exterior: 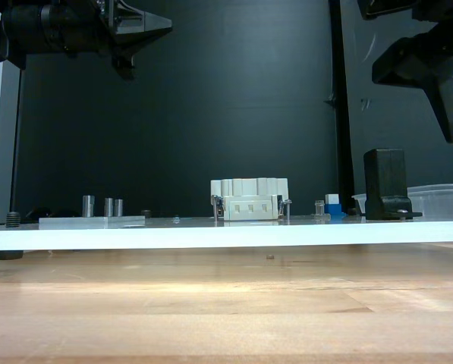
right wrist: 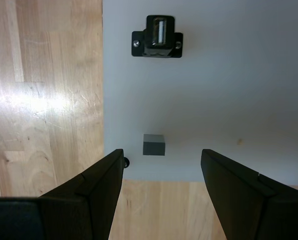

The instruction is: Pick the 16mm bar from the taskboard and place it in the container

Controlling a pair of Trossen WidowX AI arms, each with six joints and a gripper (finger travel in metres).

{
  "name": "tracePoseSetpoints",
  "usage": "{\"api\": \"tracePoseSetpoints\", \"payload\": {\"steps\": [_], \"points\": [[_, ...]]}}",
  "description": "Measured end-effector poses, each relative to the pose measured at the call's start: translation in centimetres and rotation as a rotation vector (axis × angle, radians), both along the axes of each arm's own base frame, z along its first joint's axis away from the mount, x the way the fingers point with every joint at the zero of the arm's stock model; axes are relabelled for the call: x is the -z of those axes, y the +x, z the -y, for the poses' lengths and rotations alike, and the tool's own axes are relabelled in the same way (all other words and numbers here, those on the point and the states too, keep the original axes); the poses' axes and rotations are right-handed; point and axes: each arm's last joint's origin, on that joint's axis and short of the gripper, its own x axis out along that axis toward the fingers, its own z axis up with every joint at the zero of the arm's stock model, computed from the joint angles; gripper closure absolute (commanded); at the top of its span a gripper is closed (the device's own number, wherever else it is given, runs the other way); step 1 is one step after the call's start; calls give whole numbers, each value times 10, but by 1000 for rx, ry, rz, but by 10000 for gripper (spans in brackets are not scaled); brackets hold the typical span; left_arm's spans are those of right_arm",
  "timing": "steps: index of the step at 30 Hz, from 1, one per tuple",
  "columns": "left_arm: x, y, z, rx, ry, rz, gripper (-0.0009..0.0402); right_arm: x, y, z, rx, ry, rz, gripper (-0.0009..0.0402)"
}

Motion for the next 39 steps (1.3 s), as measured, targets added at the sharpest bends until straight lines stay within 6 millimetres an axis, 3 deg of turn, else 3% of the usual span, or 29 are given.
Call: {"api": "tracePoseSetpoints", "payload": {"steps": [39], "points": [[0, 0, 0, 0, 0, 0, 393, 40, -2, -5, -13, -41, -21, 177]]}}
